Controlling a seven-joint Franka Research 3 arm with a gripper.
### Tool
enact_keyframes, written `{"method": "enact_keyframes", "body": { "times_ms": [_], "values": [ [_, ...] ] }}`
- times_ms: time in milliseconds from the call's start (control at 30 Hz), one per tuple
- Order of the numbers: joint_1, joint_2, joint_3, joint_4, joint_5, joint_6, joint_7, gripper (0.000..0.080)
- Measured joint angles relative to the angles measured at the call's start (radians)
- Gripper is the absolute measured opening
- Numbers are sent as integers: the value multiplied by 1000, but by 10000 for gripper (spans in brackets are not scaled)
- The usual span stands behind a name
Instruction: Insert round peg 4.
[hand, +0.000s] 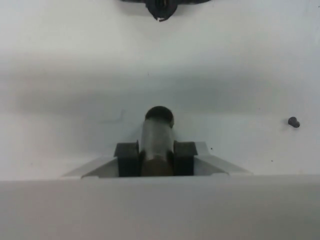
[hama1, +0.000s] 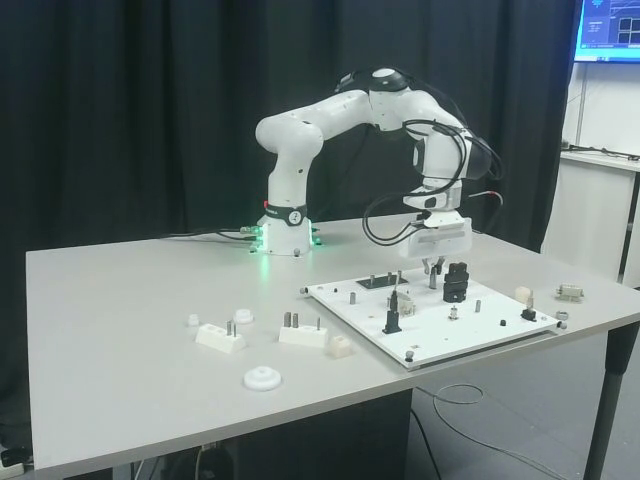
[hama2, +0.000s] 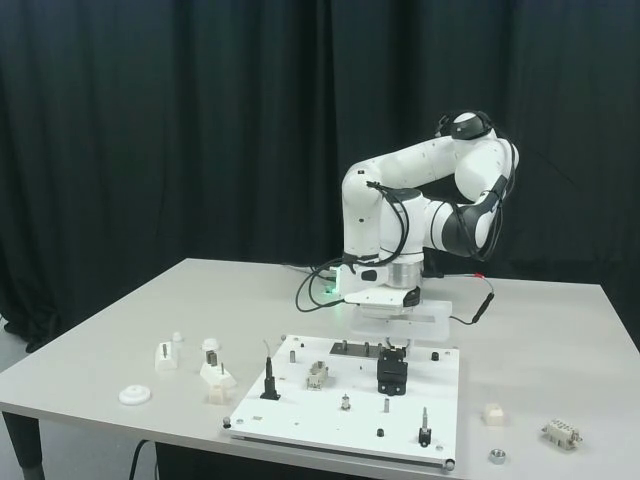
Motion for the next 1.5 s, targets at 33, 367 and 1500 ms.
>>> {"method": "enact_keyframes", "body": {
  "times_ms": [33,367,1500],
  "values": [
    [-1,0,0,1,0,0,0,144],
    [-10,0,3,8,0,5,0,144],
    [-20,-1,4,21,-2,-6,-1,144]
  ]
}}
